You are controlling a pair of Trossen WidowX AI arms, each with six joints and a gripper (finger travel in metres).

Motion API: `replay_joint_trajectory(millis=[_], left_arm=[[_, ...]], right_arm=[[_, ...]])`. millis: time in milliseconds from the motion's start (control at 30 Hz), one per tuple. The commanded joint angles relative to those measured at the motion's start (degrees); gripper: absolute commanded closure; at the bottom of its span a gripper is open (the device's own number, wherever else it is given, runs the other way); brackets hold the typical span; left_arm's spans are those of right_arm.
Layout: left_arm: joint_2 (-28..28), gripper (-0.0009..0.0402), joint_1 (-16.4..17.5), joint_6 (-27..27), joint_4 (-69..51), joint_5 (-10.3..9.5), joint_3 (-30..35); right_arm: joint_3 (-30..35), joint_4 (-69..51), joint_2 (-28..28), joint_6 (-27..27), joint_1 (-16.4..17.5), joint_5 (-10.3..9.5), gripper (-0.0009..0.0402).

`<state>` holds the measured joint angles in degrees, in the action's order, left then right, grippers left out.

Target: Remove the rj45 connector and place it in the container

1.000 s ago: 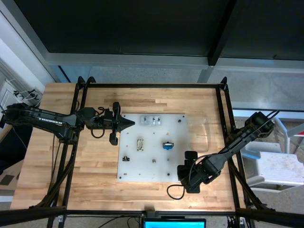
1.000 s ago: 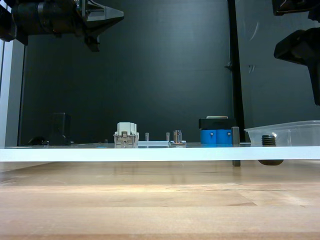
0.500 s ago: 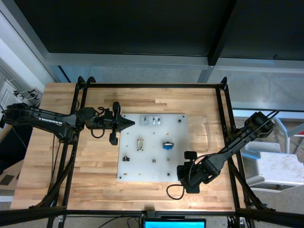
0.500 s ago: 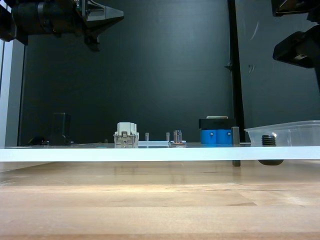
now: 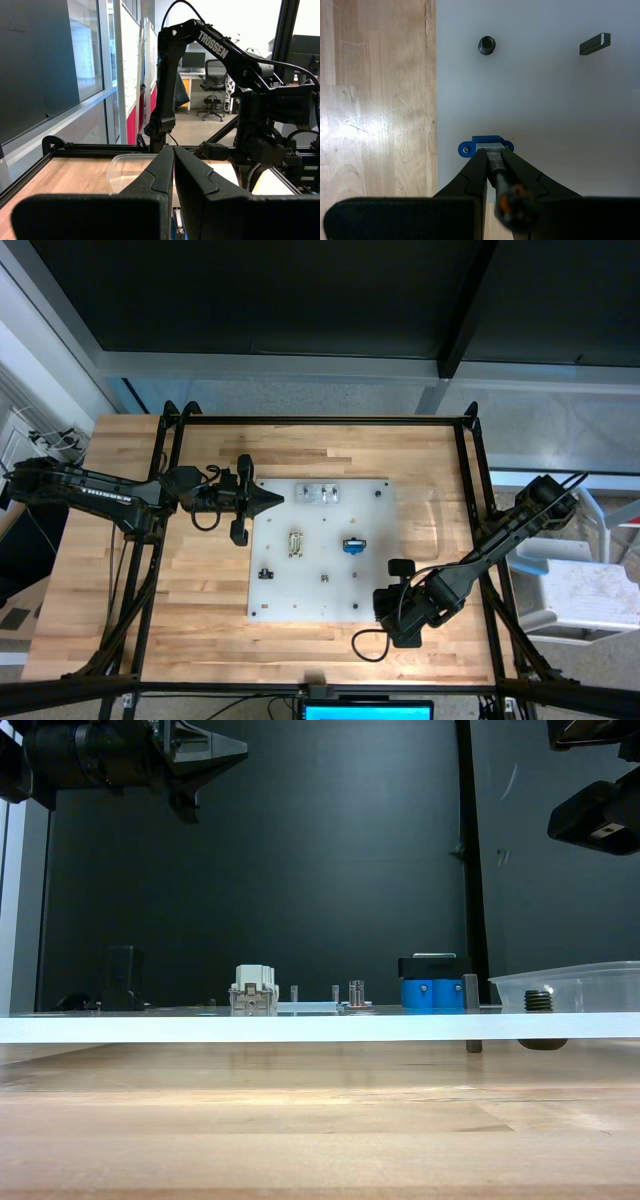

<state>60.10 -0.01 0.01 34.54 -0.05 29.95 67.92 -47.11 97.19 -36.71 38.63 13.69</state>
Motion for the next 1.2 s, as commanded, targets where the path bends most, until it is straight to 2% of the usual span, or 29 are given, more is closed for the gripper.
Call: replay_joint_trajectory(millis=[33,567,900,1200], left_arm=[[0.02,0.0392,0.0,0.0,0.02,0.02,0.0],[0.02,0.0392,0.02,0.0,0.02,0.02,0.0],[0.0,0.0392,0.0,0.0,0.02,0.02,0.0],[0.0,0.0392,0.0,0.0,0.02,0.02,0.0]], right_arm=[[0.02,0.26,0.0,0.09,-0.02,0.24,0.0393],[4.22,-4.42,-1.33,1.2,-0.02,0.04,0.0393],[9.09,-11.32,-5.22,1.16,-0.04,0.09,0.0393],[9.11,-13.66,-7.98,0.92,-0.55,0.02,0.0393]])
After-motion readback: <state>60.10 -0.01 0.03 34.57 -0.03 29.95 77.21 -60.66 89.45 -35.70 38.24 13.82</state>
